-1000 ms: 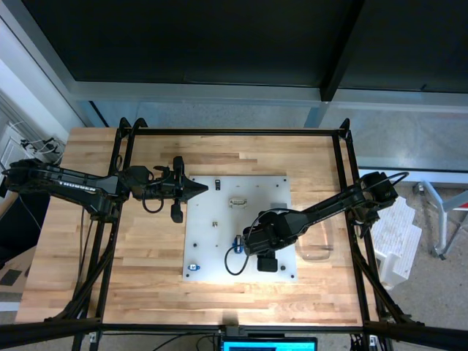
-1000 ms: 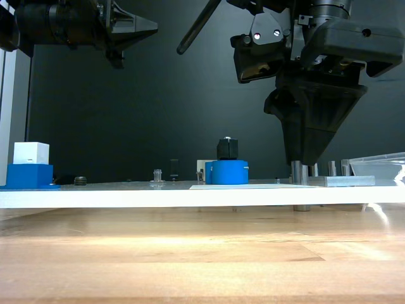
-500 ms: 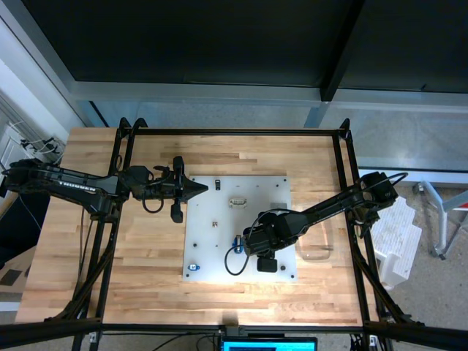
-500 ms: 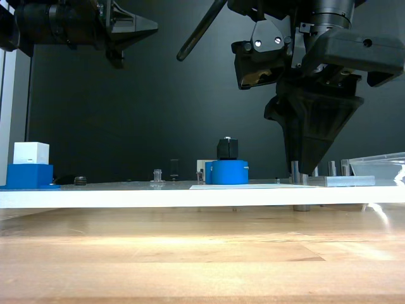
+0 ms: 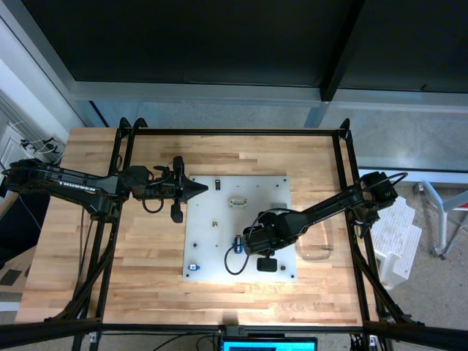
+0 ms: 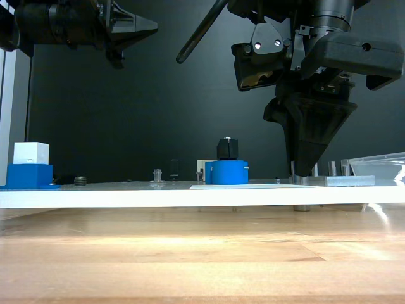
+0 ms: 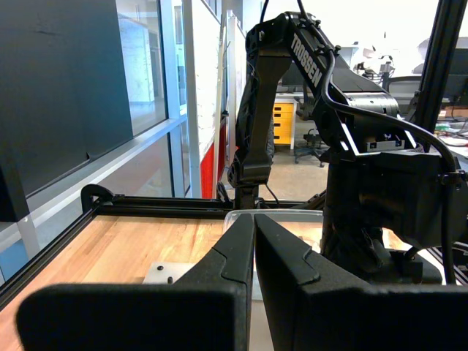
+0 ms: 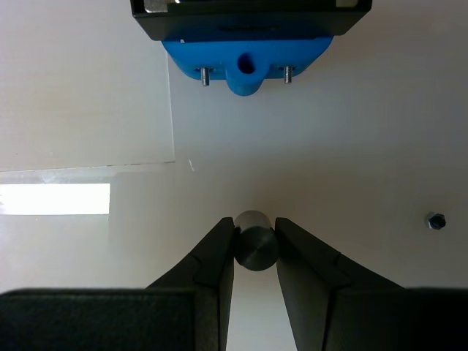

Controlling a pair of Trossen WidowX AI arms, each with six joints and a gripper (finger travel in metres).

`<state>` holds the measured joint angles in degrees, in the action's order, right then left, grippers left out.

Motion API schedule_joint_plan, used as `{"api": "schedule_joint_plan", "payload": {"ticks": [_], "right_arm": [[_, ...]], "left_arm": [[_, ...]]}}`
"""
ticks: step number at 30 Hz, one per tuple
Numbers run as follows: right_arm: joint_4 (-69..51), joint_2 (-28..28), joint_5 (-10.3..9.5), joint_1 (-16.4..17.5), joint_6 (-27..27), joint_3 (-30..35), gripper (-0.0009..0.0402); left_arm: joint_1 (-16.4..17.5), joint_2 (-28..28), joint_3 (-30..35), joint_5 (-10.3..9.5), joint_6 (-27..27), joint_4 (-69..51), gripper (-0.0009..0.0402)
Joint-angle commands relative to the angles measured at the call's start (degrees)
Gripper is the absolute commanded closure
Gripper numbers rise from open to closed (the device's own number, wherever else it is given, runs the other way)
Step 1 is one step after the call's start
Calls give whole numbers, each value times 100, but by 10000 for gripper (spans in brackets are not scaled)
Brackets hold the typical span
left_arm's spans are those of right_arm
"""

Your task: Remove the 16mm cylinder and place in the container

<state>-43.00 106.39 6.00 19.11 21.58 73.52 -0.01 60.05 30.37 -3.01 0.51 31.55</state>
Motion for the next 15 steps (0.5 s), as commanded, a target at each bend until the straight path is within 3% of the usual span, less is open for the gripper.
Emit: {"api": "schedule_joint_plan", "payload": {"ticks": [1,7,15], "right_arm": [[0,2,0,0,4,0,368],[-2,-22,0,2,4,2,395],[-275,-271,2,-2,-39,179,389]], "left_arm": [[2,2,0,0,0,0,393],[2,2,0,0,0,0,393],[2,2,0,0,0,0,393]]}}
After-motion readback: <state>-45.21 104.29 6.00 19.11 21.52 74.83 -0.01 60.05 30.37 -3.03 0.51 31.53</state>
